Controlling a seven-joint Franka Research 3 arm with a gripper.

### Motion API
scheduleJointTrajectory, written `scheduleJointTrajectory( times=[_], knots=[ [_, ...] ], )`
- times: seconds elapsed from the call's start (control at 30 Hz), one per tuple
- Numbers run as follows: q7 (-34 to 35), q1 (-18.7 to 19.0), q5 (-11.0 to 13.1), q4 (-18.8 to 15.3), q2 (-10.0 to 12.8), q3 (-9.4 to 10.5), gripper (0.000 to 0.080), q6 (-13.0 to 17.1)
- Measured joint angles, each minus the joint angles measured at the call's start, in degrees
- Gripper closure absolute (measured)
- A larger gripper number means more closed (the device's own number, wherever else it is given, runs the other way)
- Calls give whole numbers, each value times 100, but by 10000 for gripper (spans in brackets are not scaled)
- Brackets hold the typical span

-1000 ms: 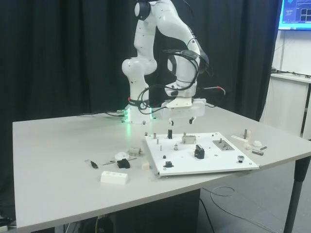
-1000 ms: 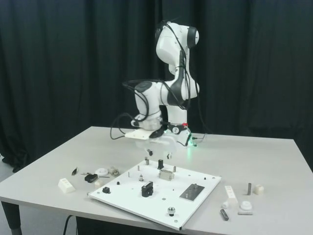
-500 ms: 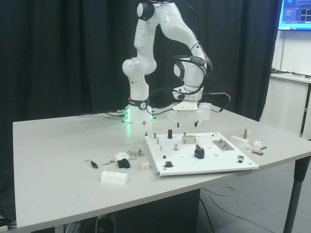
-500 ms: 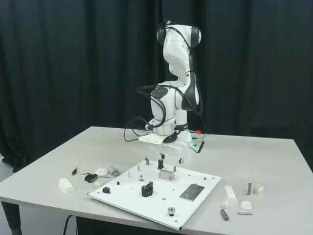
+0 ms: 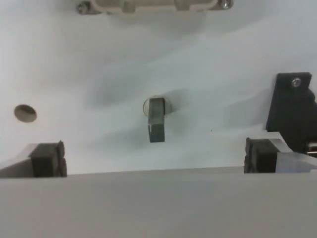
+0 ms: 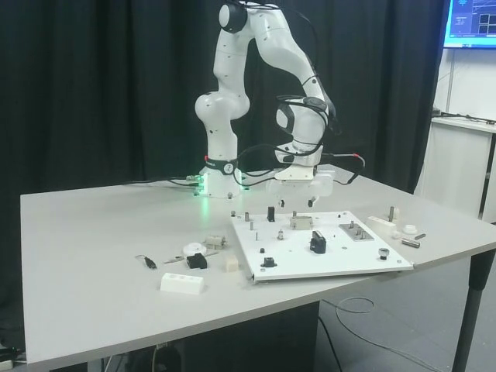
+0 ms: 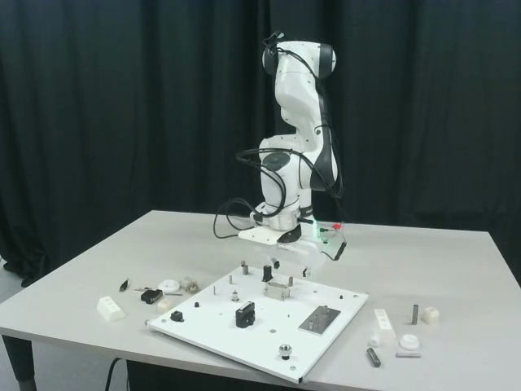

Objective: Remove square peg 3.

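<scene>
The peg (image 5: 157,120) stands mid-frame in the wrist view, upright in its board (image 5: 99,59) hole. The fingers (image 5: 47,159) are wide open, empty, straddling it. It looks small, stiff and light; pinch its flat sides near the top.

1. A grey table (image 6: 93,232) carries everything, with the white arm's base (image 6: 219,184) bolted on near its back edge.
2. A white board (image 6: 341,260) lies flat on the table in front of the base.
3. A white block (image 6: 183,283) and small loose parts (image 6: 198,254) lie beside one side of the board.
4. More small parts (image 7: 403,330) lie beside the opposite side.
</scene>
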Motion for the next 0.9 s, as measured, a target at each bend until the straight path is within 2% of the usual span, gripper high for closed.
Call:
scheduleJointTrajectory(
  times=[0.47,0.9],
  knots=[
    [109,0,7,-247,9,147,3,371],
    [137,0,12,-292,131,205,3,643]
  ],
)
